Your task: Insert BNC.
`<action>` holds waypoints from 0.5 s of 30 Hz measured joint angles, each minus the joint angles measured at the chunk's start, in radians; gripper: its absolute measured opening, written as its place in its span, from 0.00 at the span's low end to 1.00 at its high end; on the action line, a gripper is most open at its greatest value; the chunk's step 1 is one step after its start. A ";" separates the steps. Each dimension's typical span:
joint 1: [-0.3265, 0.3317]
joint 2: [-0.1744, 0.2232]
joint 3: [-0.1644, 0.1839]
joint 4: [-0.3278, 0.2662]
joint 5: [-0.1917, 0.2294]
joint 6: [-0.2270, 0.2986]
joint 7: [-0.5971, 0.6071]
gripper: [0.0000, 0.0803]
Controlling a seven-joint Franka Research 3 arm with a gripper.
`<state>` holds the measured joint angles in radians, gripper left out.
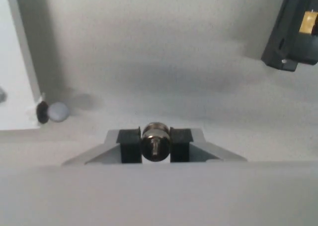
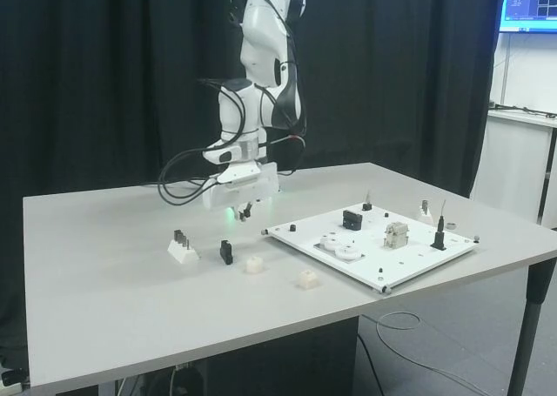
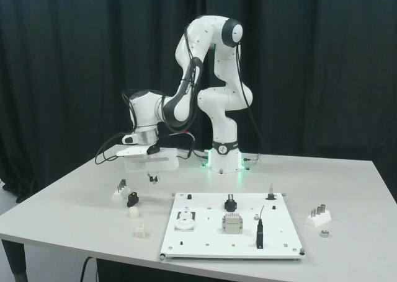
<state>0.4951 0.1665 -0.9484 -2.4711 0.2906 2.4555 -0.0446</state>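
BNC connector sits clamped between the jaws.

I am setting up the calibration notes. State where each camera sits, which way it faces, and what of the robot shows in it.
Wrist view: on the arm's wrist, looking down at the grey table; the end effector holding the BNC connector shows.
First room view: off a table corner, to one side of the arm; the white arm shows, its base hidden.
Second room view: across the table, facing the arm's base; the whole arm shows.
Both room views share the white board and the end effector.
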 joint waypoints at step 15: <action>0.038 -0.064 0.002 0.019 -0.088 -0.057 0.085 0.15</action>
<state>0.5331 0.1030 -0.9460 -2.4520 0.2022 2.3985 0.0405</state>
